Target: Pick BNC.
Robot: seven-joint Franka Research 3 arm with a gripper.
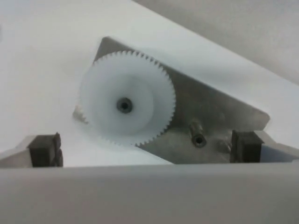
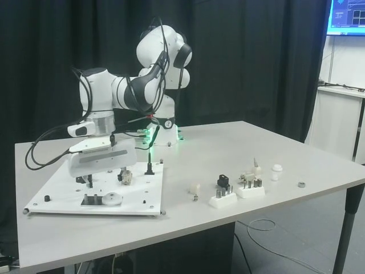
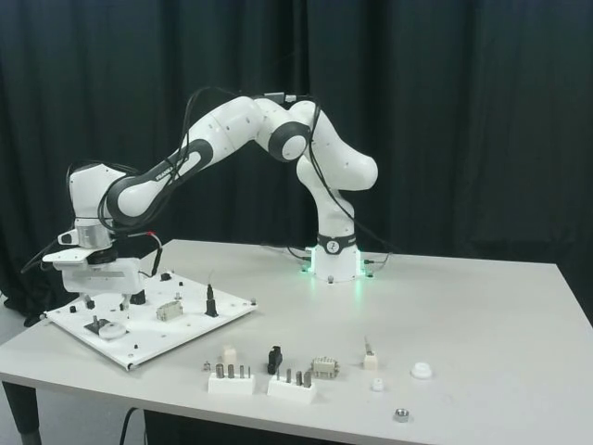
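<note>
While the tool [image 1: 145, 150] hangs spread and empty over the white board [image 2: 63, 191], its two fingers [image 1: 44, 150] stand on either side of a grey plate [image 1: 210, 126] bearing one white gear [image 1: 126, 105] and one short post [image 1: 197, 133]. That board lies at the bench [image 3: 482, 306] end, one corner near the bench edge. Which part is the BNC I cannot tell; one black upright plug [image 3: 210, 301] stands on the board near its inner edge. Two white blocks [image 3: 231, 382] of pins sit near the front edge, with one white cap [image 3: 422, 370] and one nut [image 3: 401, 414] beside them. Between board and arm base [image 3: 335, 264] the bench offers open room.
</note>
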